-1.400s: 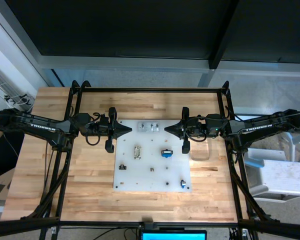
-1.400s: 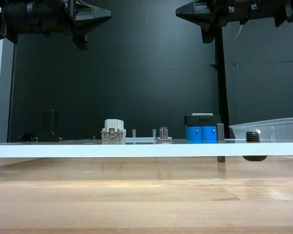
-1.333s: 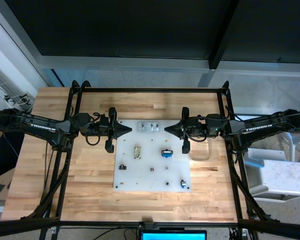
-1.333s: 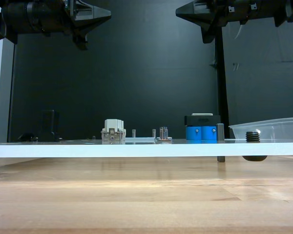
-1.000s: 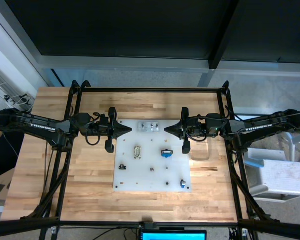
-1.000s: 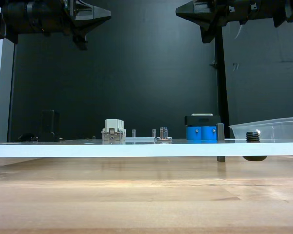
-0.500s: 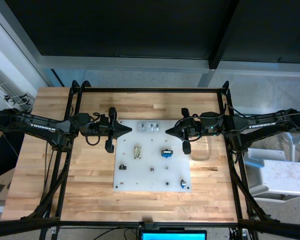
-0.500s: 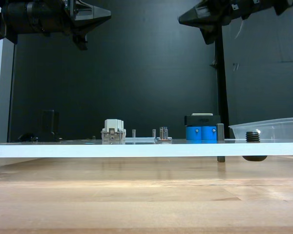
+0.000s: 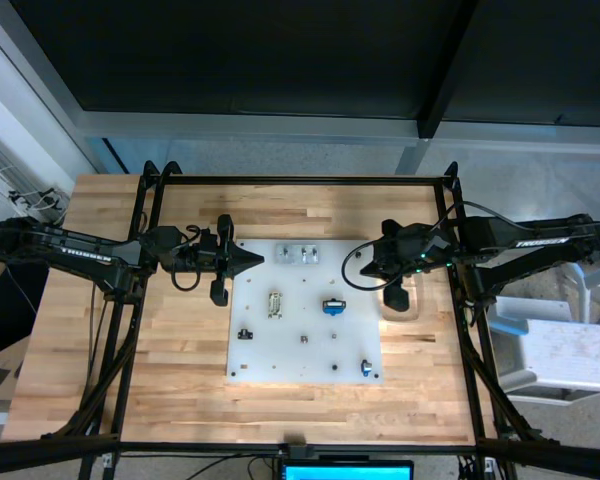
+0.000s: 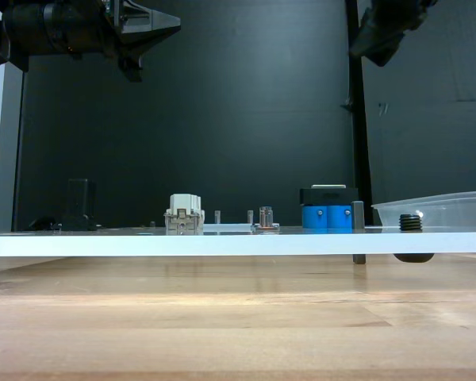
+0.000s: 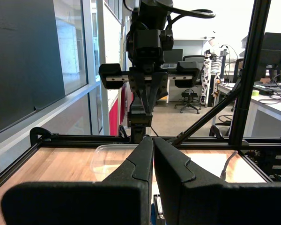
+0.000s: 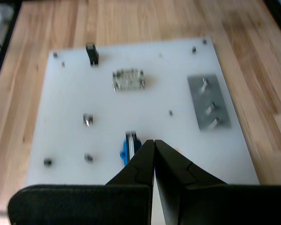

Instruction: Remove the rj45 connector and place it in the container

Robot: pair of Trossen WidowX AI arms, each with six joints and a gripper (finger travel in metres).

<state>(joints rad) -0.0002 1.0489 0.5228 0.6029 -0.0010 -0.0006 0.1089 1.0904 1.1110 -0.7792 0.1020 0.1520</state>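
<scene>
Over board (image 9: 280,350) 3 o'clock edge, right claw (image 12: 153,140) closed, aimed at blue connector (image 9: 332,306); left claw (image 11: 153,139) closed at 9 o'clock. Approach judged underway; opening, descent required.

My left gripper (image 11: 153,139) has its two fingers pressed together. Past them I see the clear container (image 11: 107,161) and the right arm (image 11: 147,47).

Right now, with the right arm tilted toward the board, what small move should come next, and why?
Probably lower the right gripper toward the blue connector block, opening on the way: it is shut, high above the white board, aimed at that block. The left gripper hangs shut over the board's left edge.
</scene>
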